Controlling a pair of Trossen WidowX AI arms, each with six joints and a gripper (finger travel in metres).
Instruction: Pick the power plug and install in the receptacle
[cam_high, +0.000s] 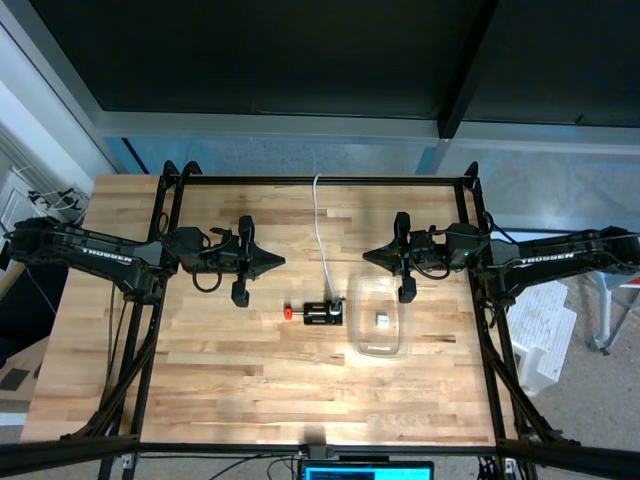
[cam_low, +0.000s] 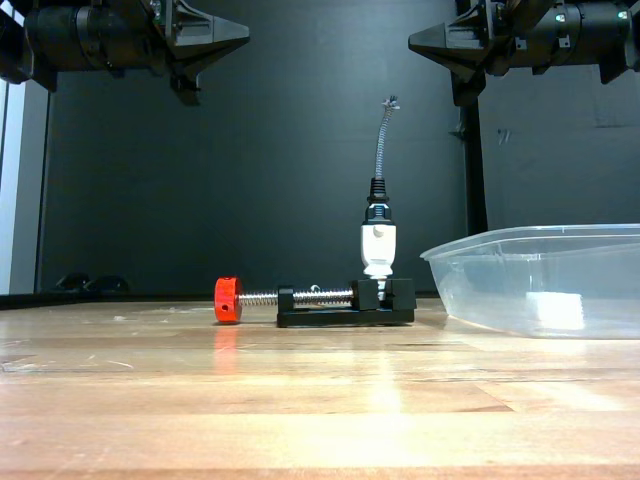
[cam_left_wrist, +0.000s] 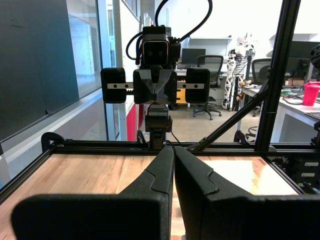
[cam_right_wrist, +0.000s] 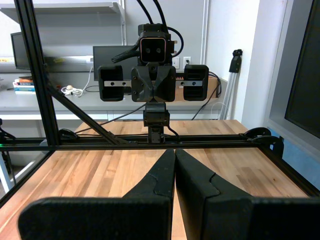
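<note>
The receptacle (cam_low: 378, 245) is a small white socket standing in a black clamp (cam_high: 322, 313) with a red-orange knob (cam_low: 227, 299), mid-table. Its thin white cord (cam_high: 320, 230) runs away to the far edge. The power plug is not visible in any view. My left gripper (cam_high: 280, 262) hovers high, left of the clamp, shut and holding nothing; its fingertips (cam_left_wrist: 165, 155) touch. Facing it from the right, my right gripper (cam_high: 366, 257) is also high, shut and not holding anything, with its fingertips (cam_right_wrist: 184, 157) together. Both grippers are well above the table in the low view.
A clear plastic tray (cam_high: 398, 345) lies just right of the clamp, with a small white-grey block (cam_high: 382, 319) inside. A black frame (cam_high: 320, 181) borders the wooden table. Bare wood stretches along the near side.
</note>
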